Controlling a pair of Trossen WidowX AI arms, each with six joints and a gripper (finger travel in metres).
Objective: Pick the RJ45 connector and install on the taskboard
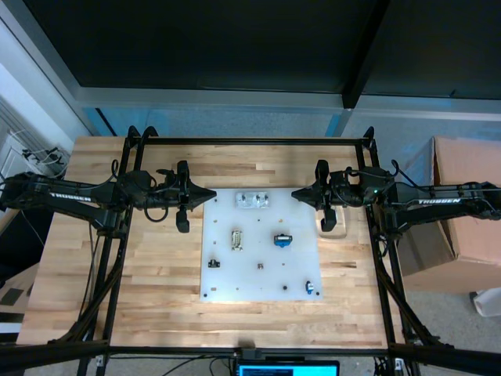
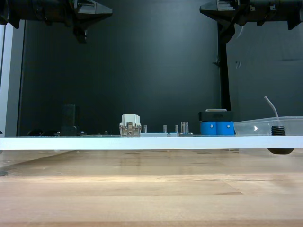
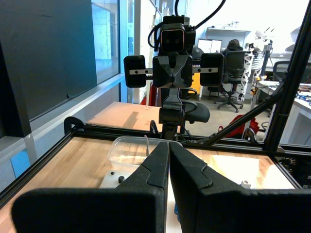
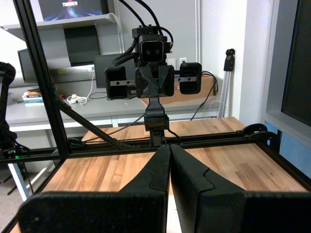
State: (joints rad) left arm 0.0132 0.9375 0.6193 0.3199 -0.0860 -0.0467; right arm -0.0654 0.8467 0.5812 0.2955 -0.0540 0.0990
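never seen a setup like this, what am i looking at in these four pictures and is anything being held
Two robot arms reach in from the sides of a wooden table. One picture looks down from above, one looks level along the tabletop, and two come from cameras on the arms. The left gripper and right gripper hang high at either side of a white taskboard, both shut, holding nothing. A clear tray sits beside the board. I cannot tell where the RJ45 connector is.
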